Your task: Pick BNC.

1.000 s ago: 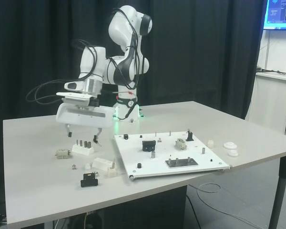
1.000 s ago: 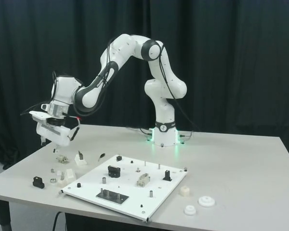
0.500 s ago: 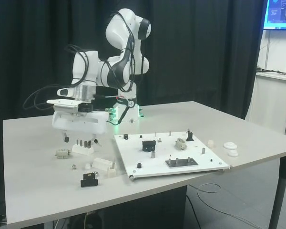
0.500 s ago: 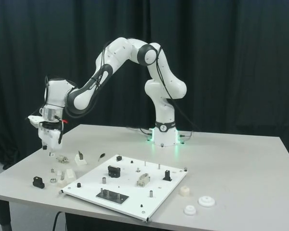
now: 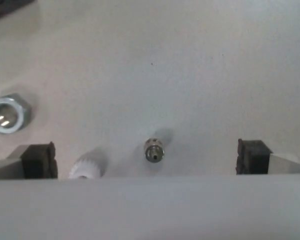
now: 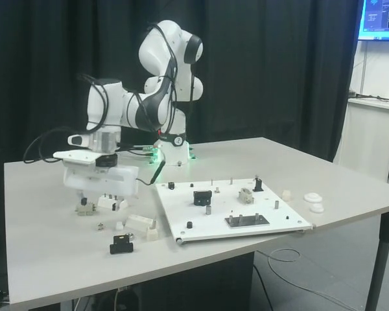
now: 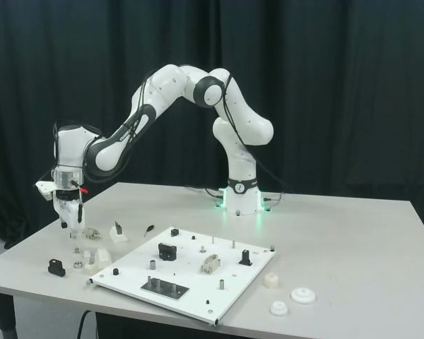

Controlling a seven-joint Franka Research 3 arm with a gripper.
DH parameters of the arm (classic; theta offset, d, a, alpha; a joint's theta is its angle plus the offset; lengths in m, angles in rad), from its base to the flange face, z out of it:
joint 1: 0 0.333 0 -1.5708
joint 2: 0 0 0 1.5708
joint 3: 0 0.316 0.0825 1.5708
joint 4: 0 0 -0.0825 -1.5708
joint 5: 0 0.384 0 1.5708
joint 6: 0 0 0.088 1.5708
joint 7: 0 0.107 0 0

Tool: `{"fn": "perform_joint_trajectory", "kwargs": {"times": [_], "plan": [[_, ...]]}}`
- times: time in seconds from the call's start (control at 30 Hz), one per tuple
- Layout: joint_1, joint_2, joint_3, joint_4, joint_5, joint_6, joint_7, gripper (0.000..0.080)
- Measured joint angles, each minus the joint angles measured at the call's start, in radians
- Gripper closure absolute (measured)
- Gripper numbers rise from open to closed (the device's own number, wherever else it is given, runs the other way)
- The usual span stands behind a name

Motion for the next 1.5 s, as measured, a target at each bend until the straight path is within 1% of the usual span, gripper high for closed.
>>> {"fn": "perform_joint_trajectory", "kwargs": {"times": [0.1,0.23,0.53,0.77,1.1,1.3,1.5], "plan": [[-0.007,0.022,0.0,0.017,0.008,-0.015,0.0,0.0003],[-0.015,0.046,0.0,0.03,0.021,-0.021,-0.014,0.0003],[-0.027,0.074,0.0,0.03,0.041,-0.021,-0.152,0.0003],[-0.039,0.083,0.0,0.024,0.053,-0.021,-0.194,0.0003],[-0.046,0.087,0.0,0.003,0.112,-0.02,-0.268,0.0003],[-0.046,0.09,0.001,-0.005,0.142,-0.02,-0.275,0.0003],[-0.045,0.091,0.001,-0.007,0.153,-0.019,-0.275,0.0003]]}}
